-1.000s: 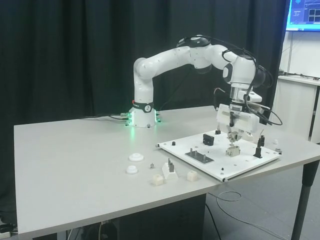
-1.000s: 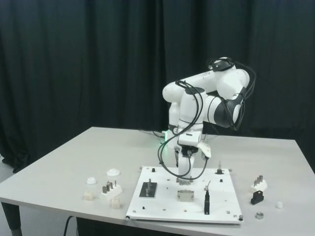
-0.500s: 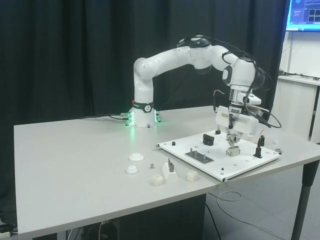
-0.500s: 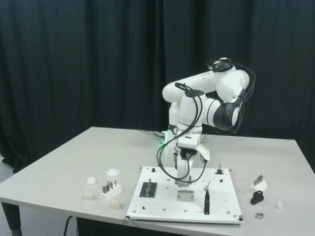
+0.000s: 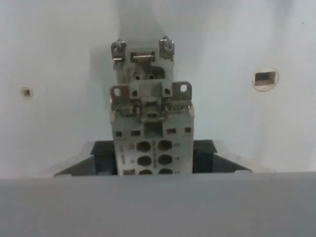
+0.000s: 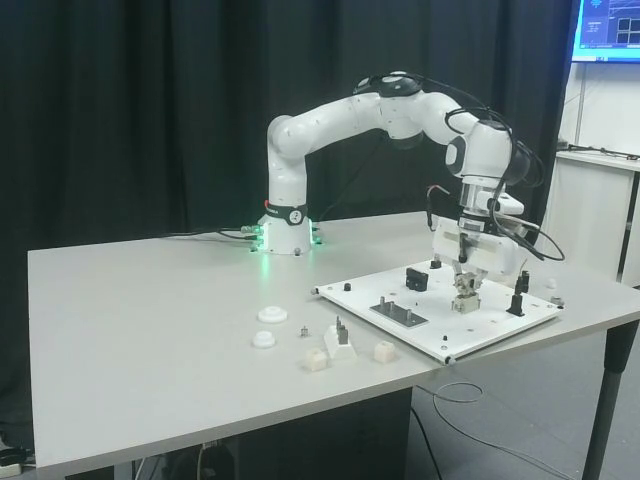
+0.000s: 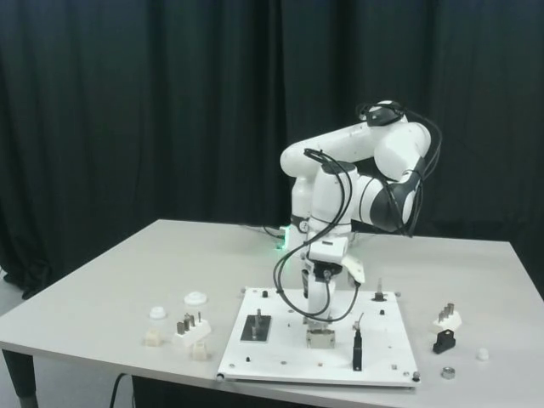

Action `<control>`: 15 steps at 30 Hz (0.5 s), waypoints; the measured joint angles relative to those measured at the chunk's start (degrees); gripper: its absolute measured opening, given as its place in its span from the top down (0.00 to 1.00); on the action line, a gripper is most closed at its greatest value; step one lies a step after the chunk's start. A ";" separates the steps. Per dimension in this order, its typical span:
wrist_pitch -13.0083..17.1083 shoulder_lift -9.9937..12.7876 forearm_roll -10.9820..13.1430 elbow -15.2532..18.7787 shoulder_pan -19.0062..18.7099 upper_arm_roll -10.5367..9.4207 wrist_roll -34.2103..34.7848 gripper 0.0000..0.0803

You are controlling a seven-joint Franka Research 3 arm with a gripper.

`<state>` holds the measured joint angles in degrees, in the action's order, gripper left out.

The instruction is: Insert waterproof.

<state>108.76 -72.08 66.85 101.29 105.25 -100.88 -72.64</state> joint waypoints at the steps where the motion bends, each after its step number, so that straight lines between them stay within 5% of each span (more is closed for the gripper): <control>1: 0.13 0.00 0.00 0.00 -0.01 -0.13 0.01 0.61; 15: 1.26 0.00 0.00 0.01 -0.28 -1.00 1.47 0.61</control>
<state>110.02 -72.08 66.85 101.30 104.97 -101.89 -71.17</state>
